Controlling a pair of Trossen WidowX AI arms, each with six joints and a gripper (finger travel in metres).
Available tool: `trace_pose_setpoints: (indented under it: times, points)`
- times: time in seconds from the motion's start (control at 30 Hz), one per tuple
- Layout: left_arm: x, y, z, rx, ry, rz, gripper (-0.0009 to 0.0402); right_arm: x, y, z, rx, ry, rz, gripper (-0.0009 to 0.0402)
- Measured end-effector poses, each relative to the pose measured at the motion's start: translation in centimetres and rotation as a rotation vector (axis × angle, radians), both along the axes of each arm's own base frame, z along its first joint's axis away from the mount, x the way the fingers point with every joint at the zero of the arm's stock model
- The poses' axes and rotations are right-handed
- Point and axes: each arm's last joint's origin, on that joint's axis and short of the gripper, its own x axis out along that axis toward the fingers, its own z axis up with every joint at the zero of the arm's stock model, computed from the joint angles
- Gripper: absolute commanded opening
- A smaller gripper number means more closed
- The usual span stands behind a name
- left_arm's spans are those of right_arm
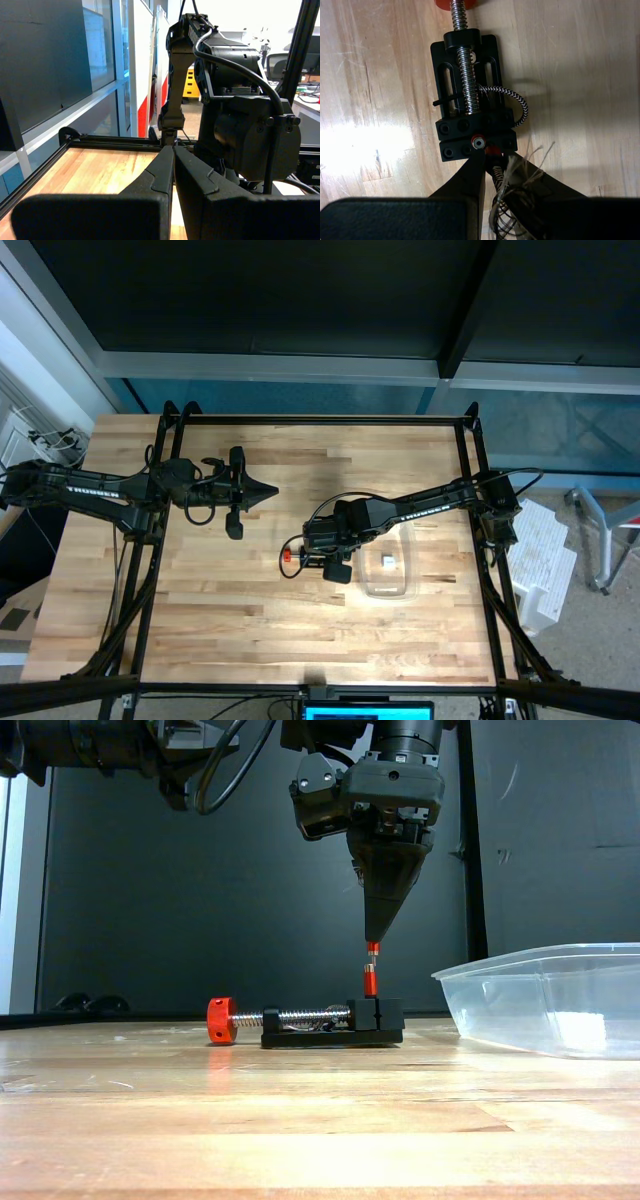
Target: Pick the rca connector and install on the hub
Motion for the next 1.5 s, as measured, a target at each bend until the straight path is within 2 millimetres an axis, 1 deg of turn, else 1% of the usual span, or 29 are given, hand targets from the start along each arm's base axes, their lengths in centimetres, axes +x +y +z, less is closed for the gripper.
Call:
trace_pose_setpoints:
  times: [0.5, 0.73, 1.5]
  points:
    - [-0.01, 0.0, 0.01, 0.0, 0.0, 0.0, 0.0001, 0.0, 0.01, -0.03, 0.0, 0.0, 0.0, 0.0]
    - [-0.01, 0.0, 0.01, 0.0, 0.0, 0.0, 0.0001, 0.21, 0.06, -0.65, 0.001, 0.01, 0.001, 0.0]
    - [0.0, 0.0, 0.0, 0.0, 0.0, 0.0, 0.0001, 0.32, 0.08, -0.93, 0.003, -0.003, 0.001, 0.0]
